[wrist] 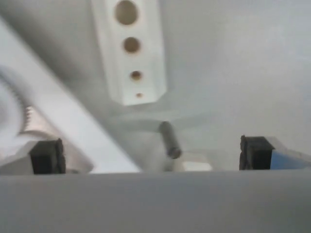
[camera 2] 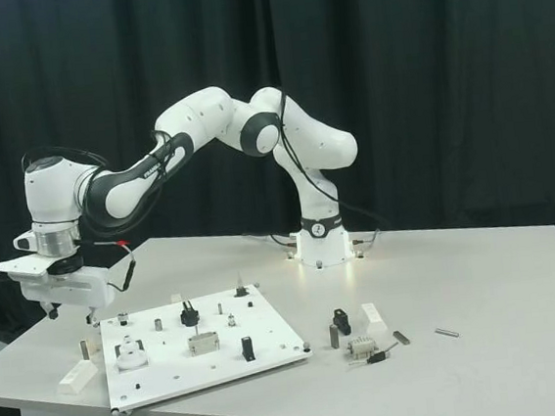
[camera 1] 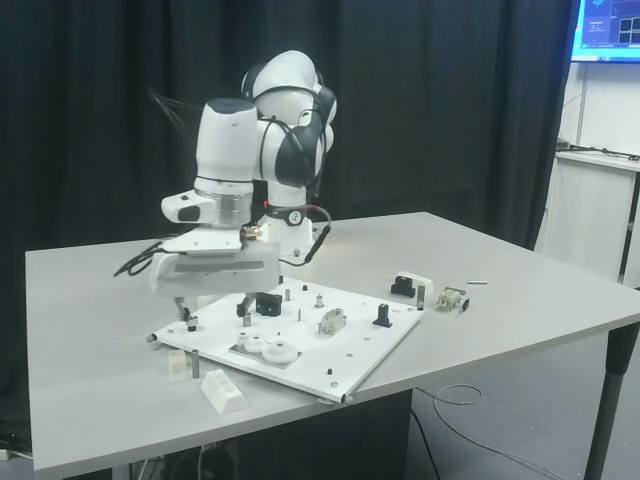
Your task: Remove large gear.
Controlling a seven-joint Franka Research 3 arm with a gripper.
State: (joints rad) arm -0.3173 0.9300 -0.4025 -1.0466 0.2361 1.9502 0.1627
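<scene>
Hovering jaws [wrist: 150, 154] spread wide, holding nothing, above table [wrist: 233, 73] beside white board [camera 2: 271, 341]; large gear [wrist: 14, 114] untouched

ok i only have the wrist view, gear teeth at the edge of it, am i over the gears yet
observer: no, the gripper hangs just beyond the edge of the white board, over the grey table.
operator: how many gears are there
observer: two, side by side near the board's edge: the large gear and a smaller gear.
operator: and that white block with holes, is it on the board
observer: no, the white block lies on the table, off the board near its corner.
</scene>
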